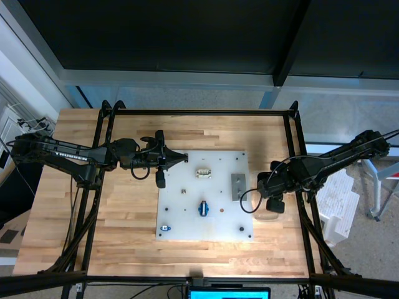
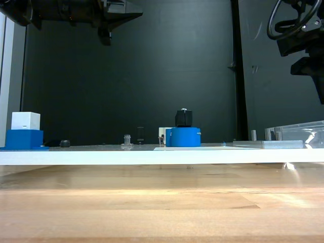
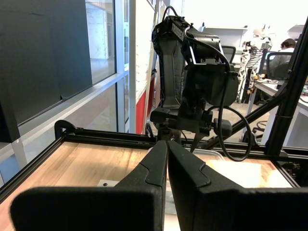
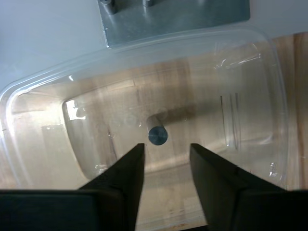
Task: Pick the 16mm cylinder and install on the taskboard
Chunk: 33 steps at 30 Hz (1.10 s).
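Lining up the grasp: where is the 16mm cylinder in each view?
High: hidden beneath the right gripper, over the clear tray.
Low: cannot tell; tray at right.
Left wrist: not in it; left gripper, shut, over the taskboard's far-left corner.
Right wrist: 16mm cylinder stands in the tray, ahead of the open right gripper.
Shared landmark: the clear tray.

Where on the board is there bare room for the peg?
Free: the board's near strip, in front of the blue fitting, and the patch between fitting and grey block. Crowded: the right edge, where the open right end effector hangs over the peg in the tray. The shut left end effector hangs above the far-left corner.
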Tool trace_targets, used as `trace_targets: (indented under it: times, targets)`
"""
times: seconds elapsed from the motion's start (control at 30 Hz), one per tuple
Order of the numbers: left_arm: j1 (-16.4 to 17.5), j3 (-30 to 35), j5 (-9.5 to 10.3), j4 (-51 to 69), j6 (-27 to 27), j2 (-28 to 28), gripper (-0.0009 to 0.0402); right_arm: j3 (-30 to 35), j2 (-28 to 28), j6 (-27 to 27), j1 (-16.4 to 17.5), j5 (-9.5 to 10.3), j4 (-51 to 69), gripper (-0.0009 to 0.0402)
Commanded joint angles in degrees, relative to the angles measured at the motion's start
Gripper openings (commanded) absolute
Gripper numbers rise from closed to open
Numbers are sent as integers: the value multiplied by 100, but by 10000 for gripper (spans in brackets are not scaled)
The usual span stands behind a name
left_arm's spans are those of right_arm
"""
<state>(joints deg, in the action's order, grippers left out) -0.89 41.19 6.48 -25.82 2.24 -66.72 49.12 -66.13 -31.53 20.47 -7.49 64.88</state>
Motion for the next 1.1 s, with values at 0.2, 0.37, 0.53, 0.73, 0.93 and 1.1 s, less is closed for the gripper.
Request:
trace_targets:
  times: [0.2,0.37,0.53,0.73,0.93,1.1]
  targets:
    - [0,0,-2,0,-2,-2,1,-20,-42,-11,2,-63,-24,215]
    - [0,0,0,0,-2,-2,1,-70,-42,-11,2,-61,-70,219]
    - [2,0,-2,-2,-2,-2,1,-203,-42,-15,4,-50,-262,219]
    - [0,0,0,-2,-2,-2,1,-284,-160,-11,4,-50,-350,219]
    - [2,0,0,0,-2,-2,1,-474,-256,-11,9,-44,-612,219]
    - [2,0,0,0,-2,-2,1,-605,-363,-11,15,-22,-811,219]
